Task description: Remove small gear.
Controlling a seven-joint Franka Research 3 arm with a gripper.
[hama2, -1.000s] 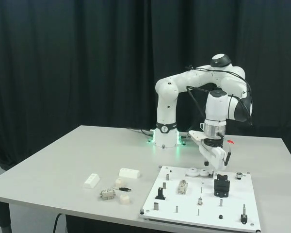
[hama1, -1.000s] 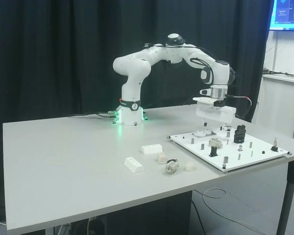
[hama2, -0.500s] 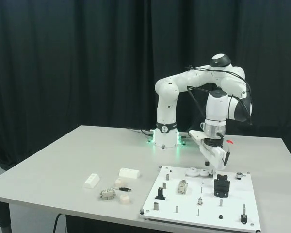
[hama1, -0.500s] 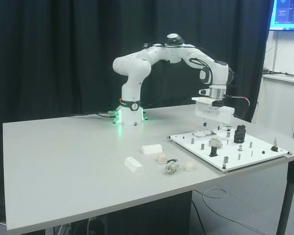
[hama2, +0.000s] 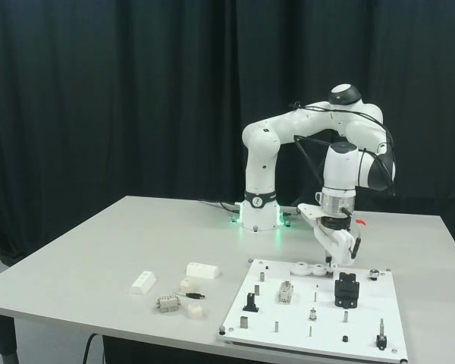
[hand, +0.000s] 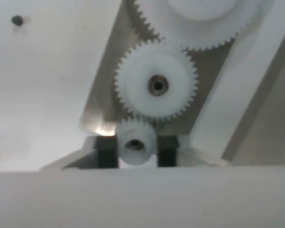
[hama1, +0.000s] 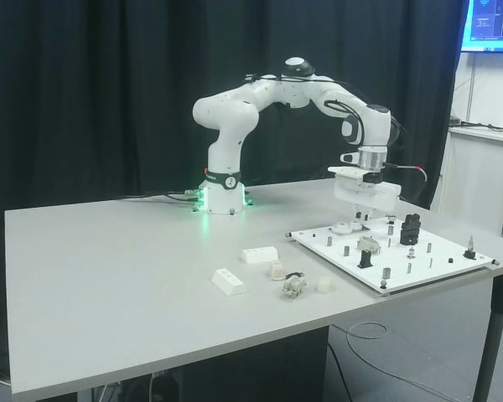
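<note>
In the wrist view the small white gear (hand: pixel 135 144) sits between my two black fingertips (hand: pixel 107 152), which press on both of its sides. It stands just in front of the toothed edge of a medium white gear (hand: pixel 156 80), and a large white gear (hand: pixel 199 21) lies beyond that on a grey plate. My gripper (hama1: pixel 362 219) hangs just above the white gears (hama2: pixel 309 268) at the back of the white assembly board (hama1: pixel 427 261). From the second room view the gripper (hama2: pixel 332 262) points straight down.
The board (hama2: pixel 288 322) carries black fixtures (hama2: pixel 346 290), small pegs and a connector. On the grey table beside it lie two white blocks (hama1: pixel 228 280), a small plug (hama1: pixel 292 286) and two little white pieces (hama1: pixel 325 285). The arm's base (hama1: pixel 222 197) glows green.
The wrist and gripper have risen a little above the gears on the board. Nothing else on the table has moved.
</note>
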